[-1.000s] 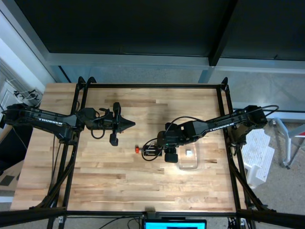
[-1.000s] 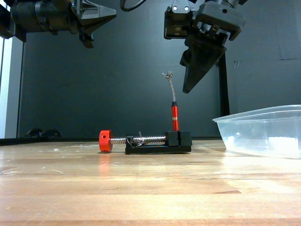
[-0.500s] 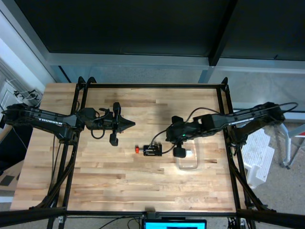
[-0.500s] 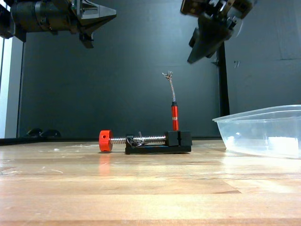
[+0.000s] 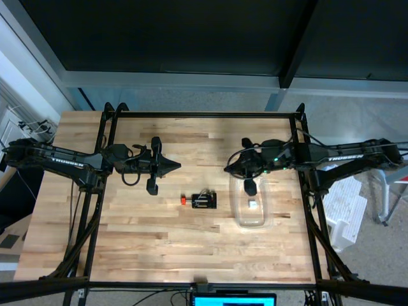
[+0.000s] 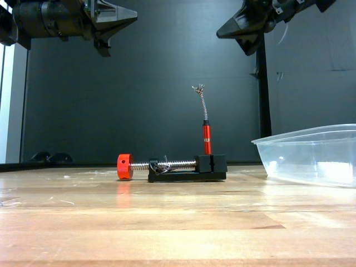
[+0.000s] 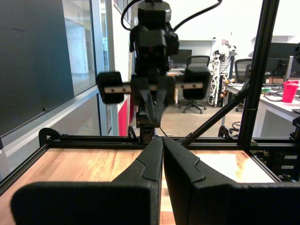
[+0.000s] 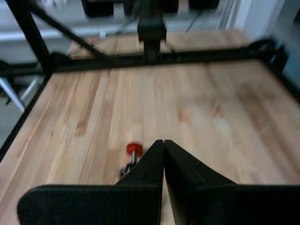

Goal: Pick the RCA connector and install on taskboard

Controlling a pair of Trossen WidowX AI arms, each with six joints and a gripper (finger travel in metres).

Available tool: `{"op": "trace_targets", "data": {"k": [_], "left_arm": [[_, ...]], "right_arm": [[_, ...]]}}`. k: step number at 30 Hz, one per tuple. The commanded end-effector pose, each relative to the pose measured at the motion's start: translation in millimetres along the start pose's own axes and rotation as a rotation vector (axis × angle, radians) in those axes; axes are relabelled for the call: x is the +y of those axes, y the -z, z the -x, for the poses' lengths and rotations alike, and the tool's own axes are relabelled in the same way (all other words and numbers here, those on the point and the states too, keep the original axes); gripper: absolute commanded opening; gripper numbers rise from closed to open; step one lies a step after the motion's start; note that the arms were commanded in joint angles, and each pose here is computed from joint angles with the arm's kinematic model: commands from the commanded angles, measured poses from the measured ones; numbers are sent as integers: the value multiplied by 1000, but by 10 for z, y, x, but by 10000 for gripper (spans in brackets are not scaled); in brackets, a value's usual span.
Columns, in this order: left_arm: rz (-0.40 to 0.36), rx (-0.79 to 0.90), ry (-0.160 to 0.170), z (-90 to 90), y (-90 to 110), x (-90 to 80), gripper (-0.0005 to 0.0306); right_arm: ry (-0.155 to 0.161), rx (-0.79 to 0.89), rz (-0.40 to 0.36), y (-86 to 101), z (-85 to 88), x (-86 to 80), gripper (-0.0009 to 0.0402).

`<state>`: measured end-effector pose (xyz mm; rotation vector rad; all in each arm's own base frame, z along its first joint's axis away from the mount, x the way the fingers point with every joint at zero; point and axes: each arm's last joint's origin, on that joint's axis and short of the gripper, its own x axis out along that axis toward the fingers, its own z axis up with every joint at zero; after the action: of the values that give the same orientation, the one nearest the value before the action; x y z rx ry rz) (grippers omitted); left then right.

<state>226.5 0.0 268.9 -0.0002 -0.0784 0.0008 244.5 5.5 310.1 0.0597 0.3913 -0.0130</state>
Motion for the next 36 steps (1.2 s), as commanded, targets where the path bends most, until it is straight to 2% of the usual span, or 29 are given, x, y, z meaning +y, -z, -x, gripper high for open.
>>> {"op": "trace_targets", "data": {"k": [1,12,20,30,36], "left_arm": [[0,0,0,-1,-1,0,0],[0,-1,0,0,-2,0,0],[0,0,0,-1,-1,0,0],[0,0,0,-1,-1,0,0],[0,0,0,-1,-1,0,0]], "right_arm": [[6,-69,31,2,107,-28,0],[0,-310,49,114,349,-43,0],[-7,-374,29,267,448,-54,0],[-20,-407,-34,422,451,-65,0],[-20,-404,-29,469,434,-68,0]]}}
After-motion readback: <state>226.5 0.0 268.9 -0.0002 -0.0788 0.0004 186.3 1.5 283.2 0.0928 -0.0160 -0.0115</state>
